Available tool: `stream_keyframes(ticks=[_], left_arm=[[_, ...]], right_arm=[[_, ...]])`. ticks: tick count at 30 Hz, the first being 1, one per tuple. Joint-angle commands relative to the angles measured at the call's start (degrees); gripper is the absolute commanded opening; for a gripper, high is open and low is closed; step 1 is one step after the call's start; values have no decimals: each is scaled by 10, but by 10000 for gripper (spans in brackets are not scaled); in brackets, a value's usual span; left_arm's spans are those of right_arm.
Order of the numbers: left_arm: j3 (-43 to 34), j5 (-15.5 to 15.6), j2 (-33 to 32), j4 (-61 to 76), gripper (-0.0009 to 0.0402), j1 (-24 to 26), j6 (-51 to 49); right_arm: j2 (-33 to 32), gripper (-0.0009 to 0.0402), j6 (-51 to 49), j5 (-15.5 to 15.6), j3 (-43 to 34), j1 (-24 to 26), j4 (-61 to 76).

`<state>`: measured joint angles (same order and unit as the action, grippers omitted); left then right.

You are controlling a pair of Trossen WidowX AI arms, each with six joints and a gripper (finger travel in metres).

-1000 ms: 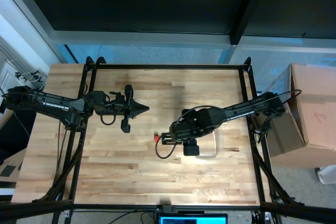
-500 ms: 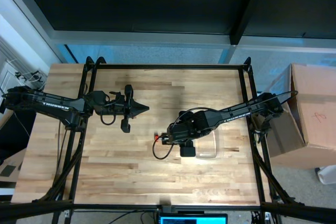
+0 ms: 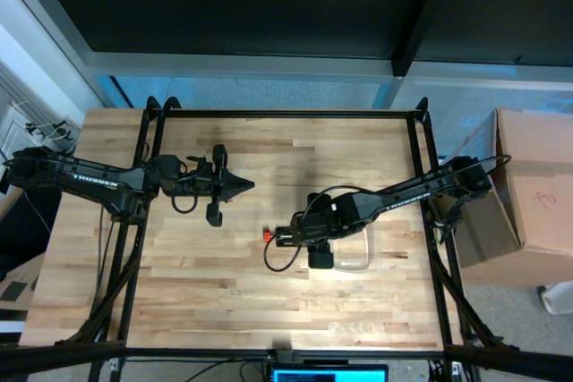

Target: Remove the USB-C connector from the USB-C receptacle and place in the container

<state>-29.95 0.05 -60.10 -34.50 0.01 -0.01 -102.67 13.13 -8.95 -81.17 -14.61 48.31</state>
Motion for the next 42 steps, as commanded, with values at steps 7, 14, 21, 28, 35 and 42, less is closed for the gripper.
stream_keyframes(ticks=[7, 14, 21, 28, 35, 42], left_arm=[[0, 0, 0, 0, 0, 0, 0], [0, 0, 0, 0, 0, 0, 0], [0, 0, 0, 0, 0, 0, 0], [0, 0, 0, 0, 0, 0, 0], [0, 0, 0, 0, 0, 0, 0], [0, 0, 0, 0, 0, 0, 0]], right_arm=[[14, 144, -3, -2, 44, 0, -55], [14, 80, -6, -6, 50, 0, -60], [14, -2, -6, -6, 50, 0, -60], [15, -2, -5, -6, 50, 0, -60], [21, 0, -1, -6, 49, 0, -57], [43, 0, -1, -6, 48, 0, -53]])
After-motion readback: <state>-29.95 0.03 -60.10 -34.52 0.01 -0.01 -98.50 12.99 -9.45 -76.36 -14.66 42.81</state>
